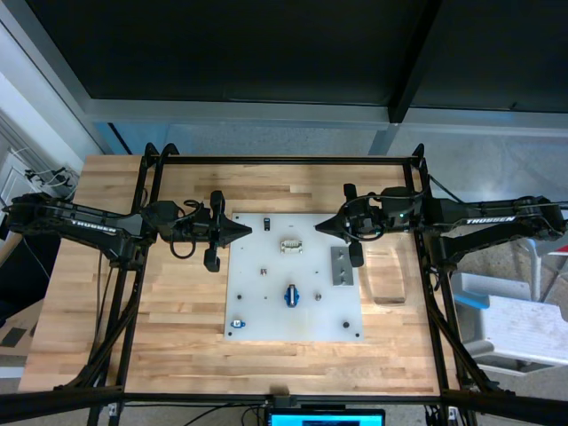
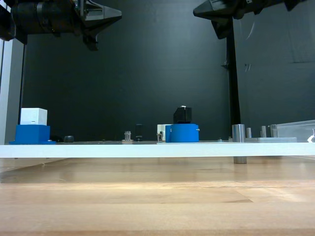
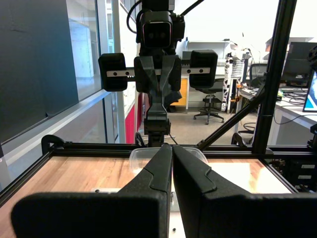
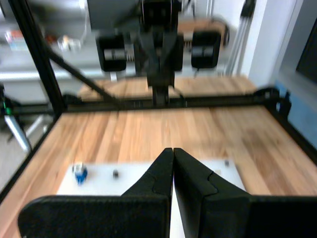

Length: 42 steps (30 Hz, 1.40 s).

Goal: Pick the 16mm cylinder and place it in the container

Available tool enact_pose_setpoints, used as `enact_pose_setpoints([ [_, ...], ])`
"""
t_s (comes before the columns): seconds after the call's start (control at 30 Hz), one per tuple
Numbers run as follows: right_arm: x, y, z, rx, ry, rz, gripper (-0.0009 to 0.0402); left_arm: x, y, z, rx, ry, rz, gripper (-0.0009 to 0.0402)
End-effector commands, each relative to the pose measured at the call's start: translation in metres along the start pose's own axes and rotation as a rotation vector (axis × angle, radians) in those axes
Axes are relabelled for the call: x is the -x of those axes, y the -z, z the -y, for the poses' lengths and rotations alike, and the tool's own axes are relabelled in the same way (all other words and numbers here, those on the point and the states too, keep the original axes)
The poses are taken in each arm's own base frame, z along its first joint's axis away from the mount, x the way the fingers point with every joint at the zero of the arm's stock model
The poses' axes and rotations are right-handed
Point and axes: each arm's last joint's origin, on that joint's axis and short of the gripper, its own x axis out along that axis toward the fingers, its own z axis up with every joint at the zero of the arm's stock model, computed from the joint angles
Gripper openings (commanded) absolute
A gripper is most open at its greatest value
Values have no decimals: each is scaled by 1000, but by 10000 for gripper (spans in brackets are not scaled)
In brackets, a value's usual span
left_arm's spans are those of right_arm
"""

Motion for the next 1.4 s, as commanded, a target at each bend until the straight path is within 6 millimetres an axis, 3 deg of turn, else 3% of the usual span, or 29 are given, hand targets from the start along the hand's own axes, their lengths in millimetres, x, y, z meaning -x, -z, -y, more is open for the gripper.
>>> enact_pose_setpoints([
  [0.03, 2, -8, 0, 0, 12, -85, 0, 0, 0, 0, 0, 0, 0, 0],
  [0.63, -9, -33, -3, 8, 24, -604, 0, 0, 0, 0, 0, -1, 0, 0],
  [1.0, -26, -30, -22, 58, -15, -896, 0, 0, 0, 0, 0, 0, 0, 0],
  [1.4, -50, -7, -56, 91, -26, -1020, 0, 0, 0, 0, 0, 0, 0, 0],
])
